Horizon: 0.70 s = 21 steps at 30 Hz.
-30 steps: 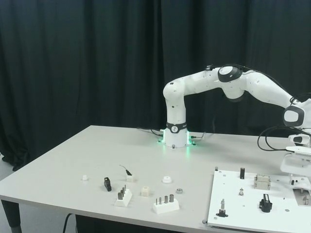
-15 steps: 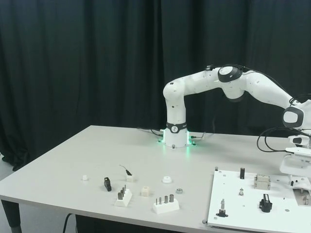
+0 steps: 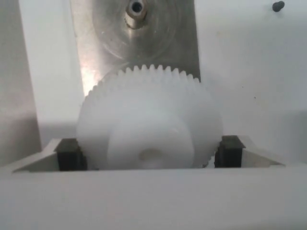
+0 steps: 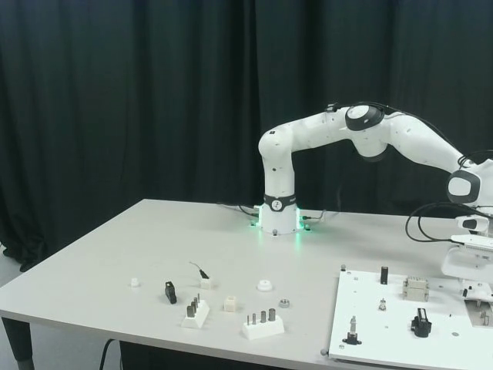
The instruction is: Pick large gear.
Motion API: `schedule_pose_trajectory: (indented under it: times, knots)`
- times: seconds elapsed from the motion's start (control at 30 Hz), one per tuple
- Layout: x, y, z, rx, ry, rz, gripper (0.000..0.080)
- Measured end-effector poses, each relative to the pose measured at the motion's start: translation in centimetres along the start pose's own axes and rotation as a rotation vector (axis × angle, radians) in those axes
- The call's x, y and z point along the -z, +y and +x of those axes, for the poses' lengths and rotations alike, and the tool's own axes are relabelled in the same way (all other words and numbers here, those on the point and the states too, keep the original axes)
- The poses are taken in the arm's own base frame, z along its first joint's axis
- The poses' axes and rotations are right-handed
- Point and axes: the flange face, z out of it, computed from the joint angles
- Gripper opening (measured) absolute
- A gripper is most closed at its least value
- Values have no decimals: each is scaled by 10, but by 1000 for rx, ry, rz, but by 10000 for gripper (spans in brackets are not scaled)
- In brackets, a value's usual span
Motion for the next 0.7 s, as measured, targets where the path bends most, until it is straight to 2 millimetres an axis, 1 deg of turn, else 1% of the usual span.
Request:
schedule_pose_trajectory:
  times: [0.7]
  knots:
    - [10, -2, 3, -1, -9, 2, 589]
